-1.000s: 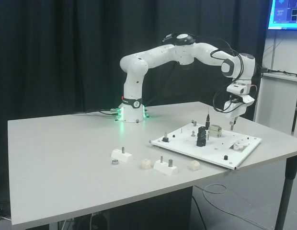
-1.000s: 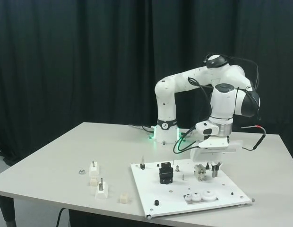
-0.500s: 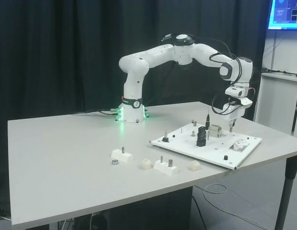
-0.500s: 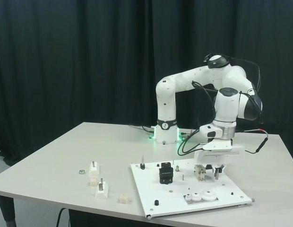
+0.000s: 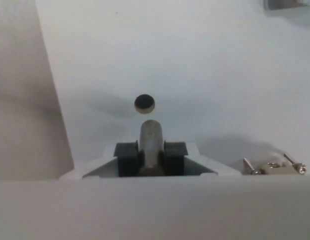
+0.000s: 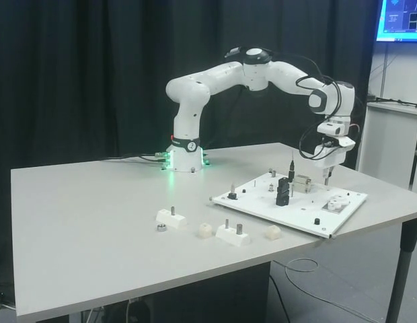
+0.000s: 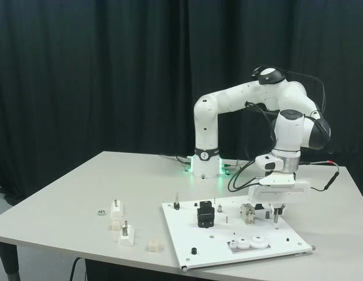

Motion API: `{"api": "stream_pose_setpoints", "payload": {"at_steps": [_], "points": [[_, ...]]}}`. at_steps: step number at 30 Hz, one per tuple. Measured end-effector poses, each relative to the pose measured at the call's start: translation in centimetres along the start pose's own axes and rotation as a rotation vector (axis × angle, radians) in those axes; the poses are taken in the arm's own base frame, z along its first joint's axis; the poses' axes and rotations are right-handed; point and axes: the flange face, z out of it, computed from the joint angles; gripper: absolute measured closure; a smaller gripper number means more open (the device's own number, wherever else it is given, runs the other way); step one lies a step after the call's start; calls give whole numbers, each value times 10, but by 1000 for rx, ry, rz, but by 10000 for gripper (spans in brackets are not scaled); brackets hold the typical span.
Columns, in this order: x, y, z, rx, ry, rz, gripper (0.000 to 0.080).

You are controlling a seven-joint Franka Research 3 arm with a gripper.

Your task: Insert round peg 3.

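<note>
My gripper (image 5: 151, 159) is shut on a grey round peg (image 5: 151, 139), held upright between the black finger pads (image 5: 126, 156). Just beyond the peg's tip a dark round hole (image 5: 144, 103) shows in the white board (image 5: 205, 60); the tip is close to it but not in it. In the first room view the gripper (image 6: 327, 171) hangs over the board's (image 6: 259, 198) far right part, the peg (image 6: 327, 177) pointing down. From the second room camera the gripper (image 7: 277, 211) and peg (image 7: 277, 216) hover just above the board (image 7: 213, 249).
On the board stand a black block (image 6: 282, 192), a metal bracket (image 6: 302, 183) next to the gripper, white gears (image 6: 338, 202) and thin pins. White blocks (image 6: 171, 217) and a small nut (image 6: 161, 227) lie on the grey table (image 6: 81, 222). Screws (image 5: 272, 165) show beside the fingers.
The gripper with the peg has shifted sideways over the board, to the right in the second room view, away from the metal bracket, and sits slightly lower.
</note>
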Motion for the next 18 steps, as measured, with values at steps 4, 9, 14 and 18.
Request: {"api": "stream_pose_setpoints", "payload": {"at_steps": [4,9,14,18], "points": [[-4,0,0,1,8,6,698],[-5,-1,1,3,17,12,698],[-4,0,1,5,22,22,698],[-3,1,1,5,25,25,698]]}}
